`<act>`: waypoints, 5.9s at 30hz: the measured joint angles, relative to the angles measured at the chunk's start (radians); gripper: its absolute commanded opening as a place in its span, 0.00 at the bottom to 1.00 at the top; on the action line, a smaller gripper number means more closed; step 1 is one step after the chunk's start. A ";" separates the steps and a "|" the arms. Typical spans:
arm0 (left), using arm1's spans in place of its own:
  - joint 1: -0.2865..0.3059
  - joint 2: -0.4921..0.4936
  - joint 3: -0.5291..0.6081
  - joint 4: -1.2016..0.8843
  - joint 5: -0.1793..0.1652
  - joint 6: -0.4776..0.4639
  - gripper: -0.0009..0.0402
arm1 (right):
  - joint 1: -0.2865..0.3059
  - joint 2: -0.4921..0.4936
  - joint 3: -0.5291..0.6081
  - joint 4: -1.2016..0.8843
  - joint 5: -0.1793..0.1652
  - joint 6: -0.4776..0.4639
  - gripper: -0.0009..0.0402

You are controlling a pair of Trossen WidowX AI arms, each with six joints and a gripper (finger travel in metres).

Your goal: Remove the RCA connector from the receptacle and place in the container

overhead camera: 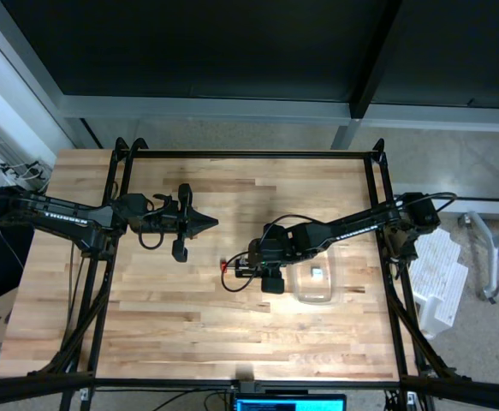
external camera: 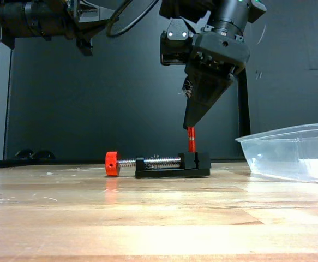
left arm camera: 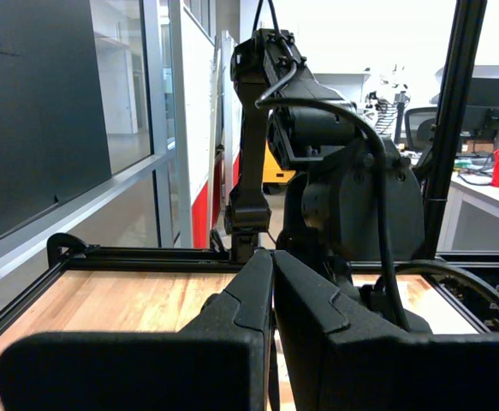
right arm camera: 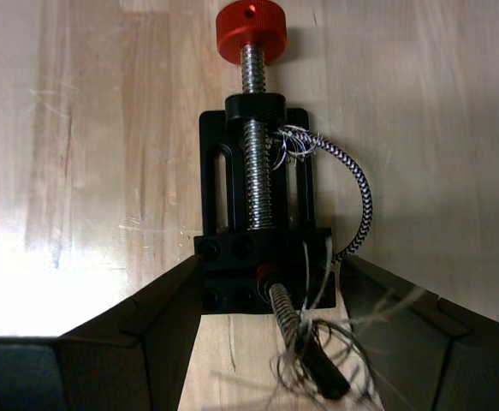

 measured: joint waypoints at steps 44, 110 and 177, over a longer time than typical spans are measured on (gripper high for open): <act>0.000 0.000 0.000 0.000 0.000 0.000 0.02 | 0.001 0.011 -0.001 -0.001 -0.002 -0.045 0.02; 0.000 0.000 0.000 0.000 0.000 0.000 0.02 | 0.064 -0.553 -0.565 -0.111 0.014 0.128 0.06; 0.000 0.000 0.000 0.000 0.000 0.000 0.02 | -0.162 -0.682 -0.589 1.071 -0.126 -0.208 0.02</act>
